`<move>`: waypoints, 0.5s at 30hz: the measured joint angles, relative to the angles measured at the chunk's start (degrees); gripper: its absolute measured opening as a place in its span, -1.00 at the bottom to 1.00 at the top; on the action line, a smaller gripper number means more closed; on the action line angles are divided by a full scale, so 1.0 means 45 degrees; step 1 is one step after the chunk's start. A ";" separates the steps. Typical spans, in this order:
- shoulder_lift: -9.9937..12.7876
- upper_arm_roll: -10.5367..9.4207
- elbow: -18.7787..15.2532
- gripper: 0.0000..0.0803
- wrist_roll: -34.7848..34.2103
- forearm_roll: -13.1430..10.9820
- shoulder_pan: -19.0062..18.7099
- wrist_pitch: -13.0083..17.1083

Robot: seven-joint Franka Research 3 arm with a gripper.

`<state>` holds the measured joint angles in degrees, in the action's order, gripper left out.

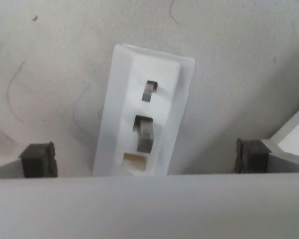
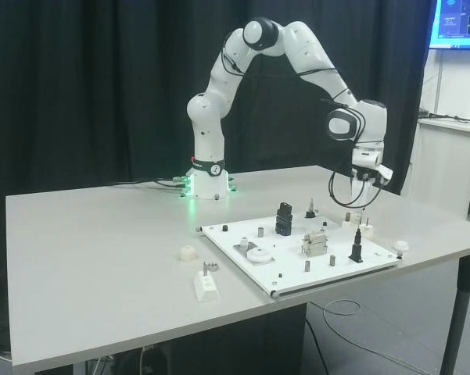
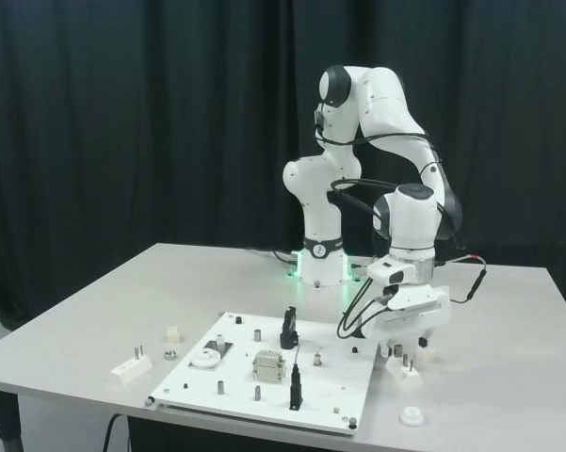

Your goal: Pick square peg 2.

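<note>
A white peg holder (image 1: 139,124) lies on the grey table, straight below my gripper (image 1: 144,158). Two grey square pegs stand in it: a smaller one (image 1: 149,91) and a larger one (image 1: 144,133). A third slot (image 1: 134,160) beside the larger peg is empty. The gripper is open, and its black fingertips (image 1: 38,160) stand wide apart on either side of the holder, touching nothing. From the room views the gripper (image 2: 365,199) (image 3: 410,348) hangs just above the holder (image 2: 352,223) (image 3: 405,369), which sits beside the board's edge.
A white assembly board (image 2: 297,269) (image 3: 264,386) carries several small fixtures and pegs; its corner (image 1: 293,142) lies close to one finger. A white block (image 2: 206,287) (image 3: 130,369), a small white piece (image 2: 187,252) and a white round part (image 2: 401,246) (image 3: 412,415) rest on the table.
</note>
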<state>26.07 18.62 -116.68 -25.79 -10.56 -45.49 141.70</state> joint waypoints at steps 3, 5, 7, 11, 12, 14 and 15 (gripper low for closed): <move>0.0115 -0.0001 0.0061 0.99 0.0000 0.0000 0.0000 0.0048; 0.0178 -0.0004 0.0093 0.99 0.0000 0.0000 0.0000 0.0076; 0.0227 -0.0008 0.0115 0.99 0.0001 0.0000 0.0000 0.0102; 0.0326 -0.0015 0.0165 0.99 0.0000 0.0000 0.0000 0.0119; 0.0345 -0.0017 0.0174 0.99 0.0001 0.0000 0.0000 0.0120; 0.0380 -0.0019 0.0190 0.99 0.0001 0.0000 0.0000 0.0122; 0.0399 -0.0019 0.0201 0.99 0.0001 0.0000 0.0000 0.0122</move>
<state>27.87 18.54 -115.77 -25.79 -10.56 -45.49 142.25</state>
